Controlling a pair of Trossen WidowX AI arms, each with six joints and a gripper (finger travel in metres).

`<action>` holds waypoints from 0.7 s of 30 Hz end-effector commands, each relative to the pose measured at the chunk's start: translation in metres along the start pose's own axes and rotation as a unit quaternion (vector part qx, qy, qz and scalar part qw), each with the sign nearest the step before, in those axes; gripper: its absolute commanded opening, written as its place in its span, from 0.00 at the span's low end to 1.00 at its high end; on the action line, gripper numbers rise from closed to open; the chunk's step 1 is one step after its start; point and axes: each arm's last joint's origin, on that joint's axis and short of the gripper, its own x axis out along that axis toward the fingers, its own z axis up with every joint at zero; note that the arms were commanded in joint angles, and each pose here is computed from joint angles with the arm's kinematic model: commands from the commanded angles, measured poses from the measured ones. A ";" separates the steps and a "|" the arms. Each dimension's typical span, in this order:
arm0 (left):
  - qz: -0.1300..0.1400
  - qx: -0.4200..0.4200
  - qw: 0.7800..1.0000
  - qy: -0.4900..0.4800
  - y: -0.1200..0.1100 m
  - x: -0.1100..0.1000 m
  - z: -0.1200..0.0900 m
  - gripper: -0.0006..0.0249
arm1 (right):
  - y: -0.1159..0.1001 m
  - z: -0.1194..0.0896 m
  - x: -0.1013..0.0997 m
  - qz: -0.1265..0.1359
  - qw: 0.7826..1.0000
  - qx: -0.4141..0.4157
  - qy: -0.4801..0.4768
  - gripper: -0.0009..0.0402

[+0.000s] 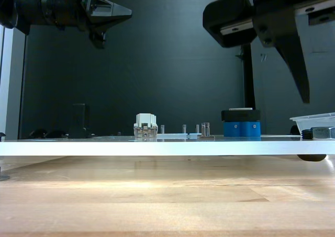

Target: Pick the M12 nut and place it on its threads and fasten

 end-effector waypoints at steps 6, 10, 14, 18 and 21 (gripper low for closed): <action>0.000 0.000 1.000 0.000 0.000 0.000 0.000 0.02 | 0.002 -0.005 0.011 -0.003 1.000 -0.028 0.005 0.33; 0.000 0.000 1.000 0.000 0.000 0.000 0.000 0.02 | 0.000 -0.006 0.012 -0.015 0.999 -0.027 0.009 0.33; 0.000 0.000 1.000 0.000 0.000 0.000 0.000 0.02 | -0.001 -0.007 0.014 -0.015 0.999 -0.031 0.010 0.33; 0.000 0.000 1.000 0.000 0.000 0.000 0.000 0.02 | 0.001 -0.010 0.021 -0.011 0.999 -0.035 0.009 0.33; 0.000 0.000 1.000 0.000 0.000 0.000 0.000 0.02 | 0.001 -0.011 0.025 -0.011 0.999 -0.035 0.009 0.33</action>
